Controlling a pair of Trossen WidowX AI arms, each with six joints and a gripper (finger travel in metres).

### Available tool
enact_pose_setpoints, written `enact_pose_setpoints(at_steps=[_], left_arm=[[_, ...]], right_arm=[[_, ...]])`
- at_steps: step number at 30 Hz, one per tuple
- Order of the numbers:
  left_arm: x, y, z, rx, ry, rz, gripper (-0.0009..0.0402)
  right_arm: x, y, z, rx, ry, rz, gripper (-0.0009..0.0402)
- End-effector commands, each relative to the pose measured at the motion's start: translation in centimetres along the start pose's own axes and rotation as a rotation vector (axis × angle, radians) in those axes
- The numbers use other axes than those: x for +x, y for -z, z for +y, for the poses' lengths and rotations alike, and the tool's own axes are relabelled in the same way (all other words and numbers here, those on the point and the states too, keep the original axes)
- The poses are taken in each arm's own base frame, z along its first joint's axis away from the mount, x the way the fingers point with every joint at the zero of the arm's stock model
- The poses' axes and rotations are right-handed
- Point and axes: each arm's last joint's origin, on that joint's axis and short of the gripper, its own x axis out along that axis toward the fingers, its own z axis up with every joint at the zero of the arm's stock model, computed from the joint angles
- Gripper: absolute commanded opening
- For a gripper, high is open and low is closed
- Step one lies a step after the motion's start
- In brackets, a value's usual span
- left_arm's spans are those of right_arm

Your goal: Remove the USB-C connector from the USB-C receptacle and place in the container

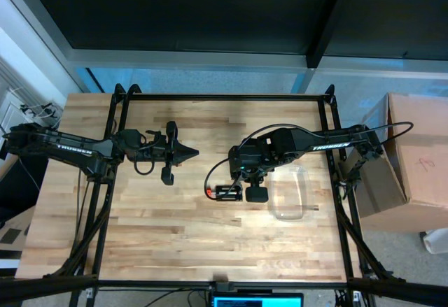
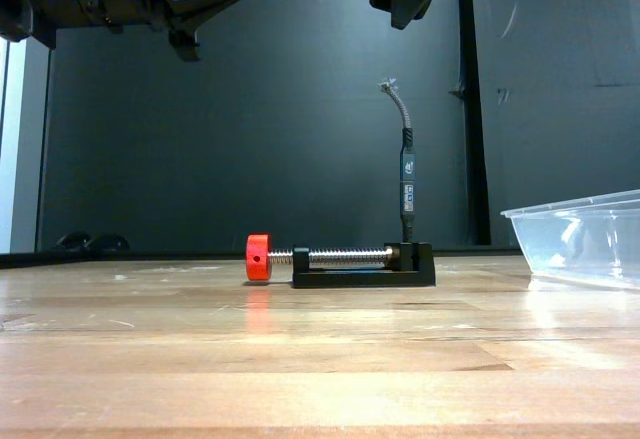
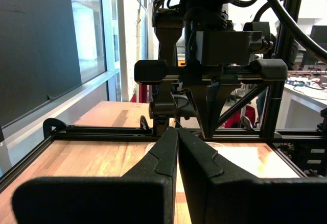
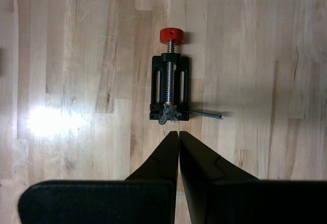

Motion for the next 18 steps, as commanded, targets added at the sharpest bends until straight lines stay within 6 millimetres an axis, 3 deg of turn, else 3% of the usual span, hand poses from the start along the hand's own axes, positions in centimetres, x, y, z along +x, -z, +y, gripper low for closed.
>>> enact_pose_setpoints(at_steps=[1, 12, 18], left_arm=[[0.00, -0.01, 0.01, 0.000, 0.000, 0.000, 0.0000], [0.00, -0.01, 0.01, 0.000, 0.000, 0.000, 0.0000], [0.00, -0.01, 0.01, 0.000, 0.000, 0.000, 0.0000]], right_arm=[[0.14, -0.06, 0.01, 0.005, 0.001, 0.002, 0.0024], [0.13, 0.20, 0.08, 0.003, 0.004, 0.028, 0.0196], [0.36, 0.13, 0.14, 0.002, 0.005, 0.032, 0.0237]])
